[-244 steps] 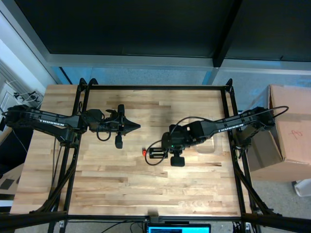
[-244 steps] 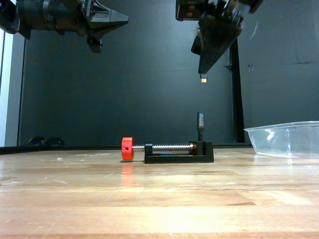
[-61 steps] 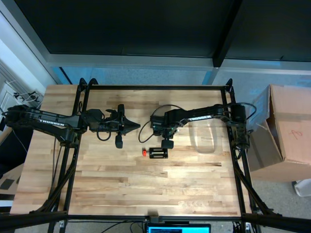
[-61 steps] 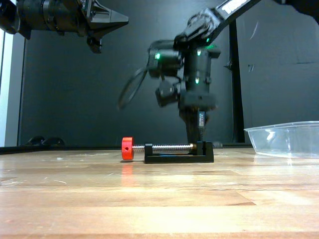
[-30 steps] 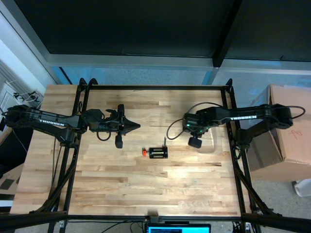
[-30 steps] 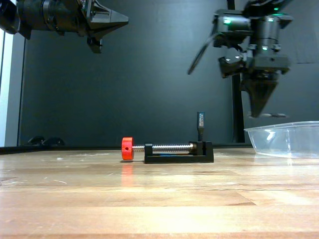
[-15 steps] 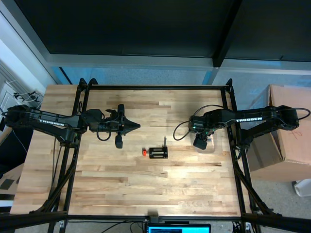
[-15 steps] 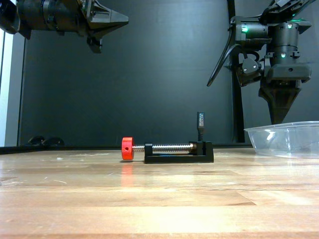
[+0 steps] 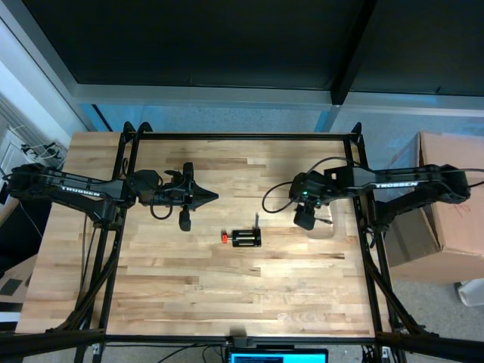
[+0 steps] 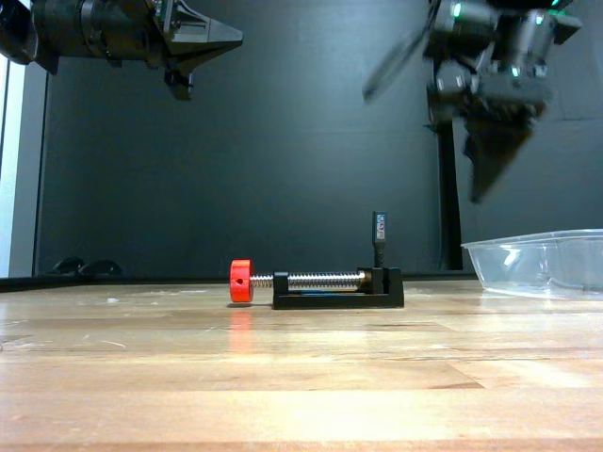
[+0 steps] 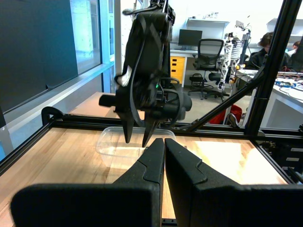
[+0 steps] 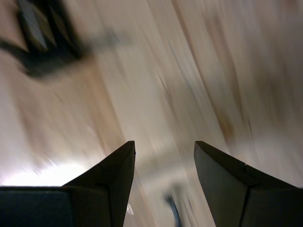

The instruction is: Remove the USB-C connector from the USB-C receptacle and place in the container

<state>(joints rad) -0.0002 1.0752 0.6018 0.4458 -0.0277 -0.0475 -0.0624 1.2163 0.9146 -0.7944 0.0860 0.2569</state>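
A black clamp vise (image 10: pixel 334 287) with a red knob (image 10: pixel 241 281) lies mid-table, and the USB-C receptacle (image 10: pixel 379 229) stands upright in it with nothing plugged in. A thin dark piece (image 9: pixel 325 221), which looks like the USB-C connector, lies in the clear container (image 9: pixel 333 231); it shows as a blur (image 12: pixel 173 208) in the right wrist view. My right gripper (image 9: pixel 305 218) hangs high by the container's left edge (image 10: pixel 478 188), open and empty (image 12: pixel 163 144). My left gripper (image 9: pixel 212 197) hovers high at the left (image 10: pixel 236 38), shut and empty (image 11: pixel 164 144).
The container (image 10: pixel 537 259) sits on the table at the right, near the black frame rail (image 9: pixel 361 197). A cardboard box (image 9: pixel 450 204) stands beyond the table's right edge. Bare wood lies in front of the vise (image 9: pixel 242 239).
Eight seconds ago my right gripper held the connector above the vise. Since half a second ago it has risen and shifted left from over the container, fingers empty. The left arm has not moved.
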